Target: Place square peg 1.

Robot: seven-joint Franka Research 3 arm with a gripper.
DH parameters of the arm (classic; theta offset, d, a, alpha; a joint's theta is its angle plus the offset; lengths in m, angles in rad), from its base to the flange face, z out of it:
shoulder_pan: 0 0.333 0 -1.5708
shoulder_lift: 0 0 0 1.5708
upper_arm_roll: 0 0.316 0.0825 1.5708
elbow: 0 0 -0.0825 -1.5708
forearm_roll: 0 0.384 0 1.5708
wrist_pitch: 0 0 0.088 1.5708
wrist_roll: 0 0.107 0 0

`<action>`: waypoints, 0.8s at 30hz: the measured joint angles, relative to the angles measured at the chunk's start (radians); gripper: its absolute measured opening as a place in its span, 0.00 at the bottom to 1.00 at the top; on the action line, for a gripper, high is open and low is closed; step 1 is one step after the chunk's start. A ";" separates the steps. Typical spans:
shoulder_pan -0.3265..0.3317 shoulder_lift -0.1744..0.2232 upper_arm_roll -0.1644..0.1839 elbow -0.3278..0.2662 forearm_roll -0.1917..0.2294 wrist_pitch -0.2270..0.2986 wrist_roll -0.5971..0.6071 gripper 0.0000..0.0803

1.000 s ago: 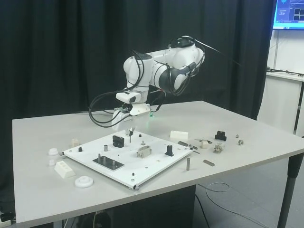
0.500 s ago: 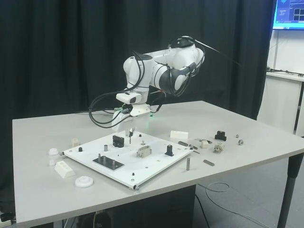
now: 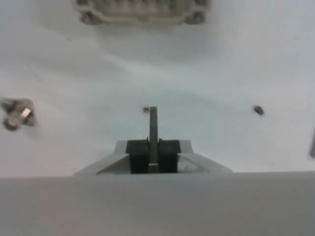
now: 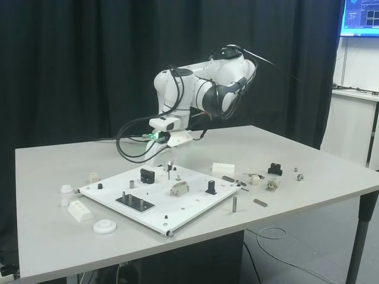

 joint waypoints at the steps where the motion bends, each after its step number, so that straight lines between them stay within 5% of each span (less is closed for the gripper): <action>1: 0.004 -0.001 -0.001 0.001 0.000 -0.010 0.008 0.05; 11: 0.083 -0.002 -0.025 0.000 -0.001 -0.129 0.106 0.05; 24: 0.265 -0.016 -0.059 -0.031 -0.020 -0.258 0.284 0.05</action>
